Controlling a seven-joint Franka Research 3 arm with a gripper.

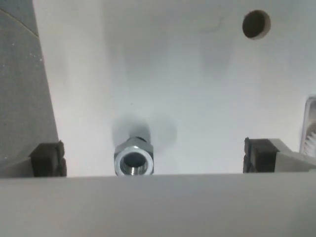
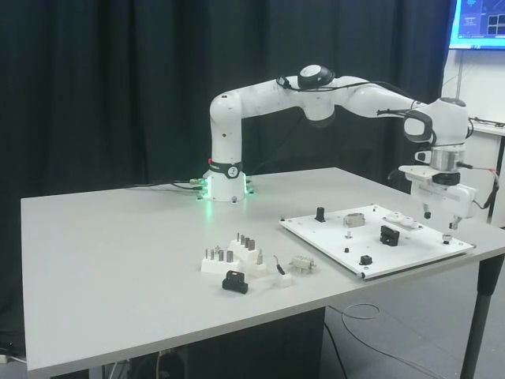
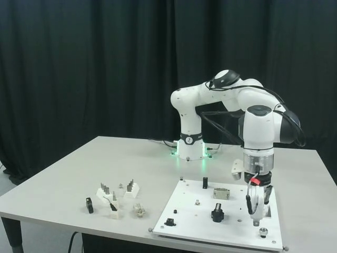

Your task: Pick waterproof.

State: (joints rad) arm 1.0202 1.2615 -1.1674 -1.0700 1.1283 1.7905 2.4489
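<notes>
A robotics lab is shown: a white arm [image 2: 316, 95] bolted to a grey table [image 2: 110, 245], backed by black curtains [image 3: 79, 63].

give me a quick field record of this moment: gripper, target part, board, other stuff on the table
gripper: gripper open, held above the near right corner of the board as the first room view shows it
target part: grey threaded metal fitting upright on the board, between the two fingertips, not touching either
board: white board with a round hole and several small black parts
other parts: white holder blocks with small metal pins on the grey table, apart from the board
grasp: not yet made
</notes>
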